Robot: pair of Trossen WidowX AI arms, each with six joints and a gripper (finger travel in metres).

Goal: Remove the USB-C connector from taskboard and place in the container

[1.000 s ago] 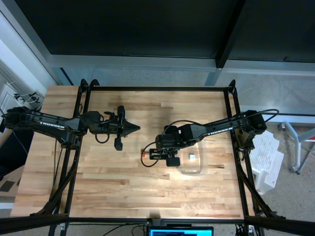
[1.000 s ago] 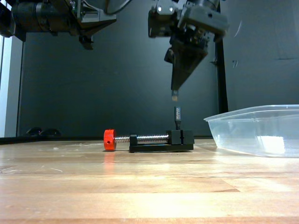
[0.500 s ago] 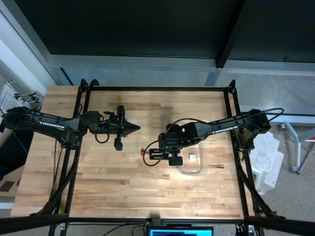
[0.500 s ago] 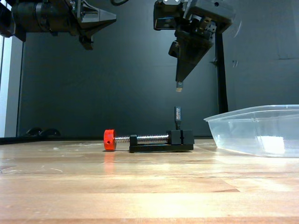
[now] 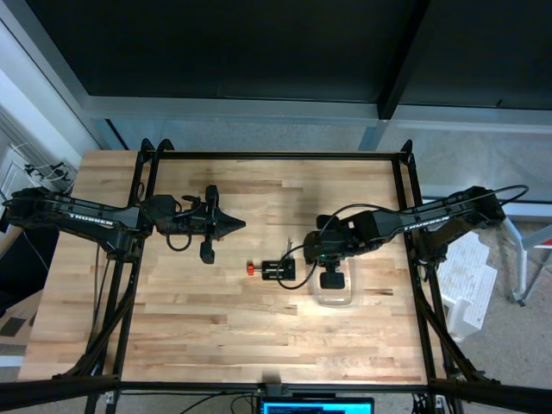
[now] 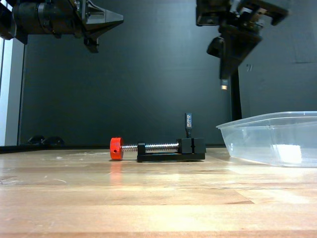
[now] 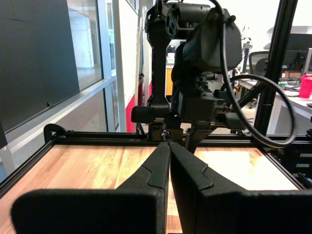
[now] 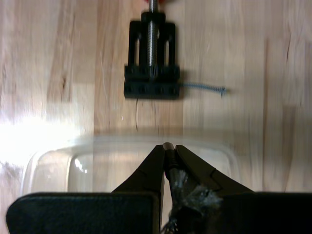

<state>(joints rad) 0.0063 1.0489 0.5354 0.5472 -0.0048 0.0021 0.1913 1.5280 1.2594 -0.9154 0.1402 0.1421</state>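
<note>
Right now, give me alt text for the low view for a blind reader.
The right gripper, shut on the small USB-C connector, hangs high above the clear container, at its rim nearest the taskboard. The taskboard sits on the wooden table, red-orange knob leftward; the left gripper is parked high at left.

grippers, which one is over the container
The right gripper, jaws shut on the USB-C connector, hangs over the container rim; the left gripper, jaws shut, hangs over the table farther left.
</note>
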